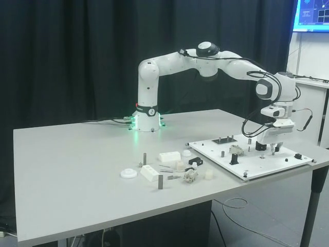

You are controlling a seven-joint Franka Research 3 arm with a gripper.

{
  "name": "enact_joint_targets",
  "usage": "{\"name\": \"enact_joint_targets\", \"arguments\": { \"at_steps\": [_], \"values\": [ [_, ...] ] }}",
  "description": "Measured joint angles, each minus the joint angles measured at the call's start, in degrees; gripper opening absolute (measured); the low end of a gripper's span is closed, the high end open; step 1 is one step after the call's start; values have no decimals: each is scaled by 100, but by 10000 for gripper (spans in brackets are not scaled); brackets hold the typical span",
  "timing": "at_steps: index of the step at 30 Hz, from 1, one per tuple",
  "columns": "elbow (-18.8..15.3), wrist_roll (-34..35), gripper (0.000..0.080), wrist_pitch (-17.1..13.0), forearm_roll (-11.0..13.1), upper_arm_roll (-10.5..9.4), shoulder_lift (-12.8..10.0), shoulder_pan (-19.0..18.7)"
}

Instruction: Remove square peg 2.

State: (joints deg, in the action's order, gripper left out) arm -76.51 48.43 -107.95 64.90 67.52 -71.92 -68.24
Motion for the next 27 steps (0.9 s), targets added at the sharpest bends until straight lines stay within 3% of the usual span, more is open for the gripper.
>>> {"name": "enact_joint_targets", "arguments": {
  "at_steps": [11, 27],
  "values": [
    [65, 15, 74, 141, -43, 16, 105, 64],
    [317, 34, 74, 403, -196, 205, 237, 142]
  ]
}}
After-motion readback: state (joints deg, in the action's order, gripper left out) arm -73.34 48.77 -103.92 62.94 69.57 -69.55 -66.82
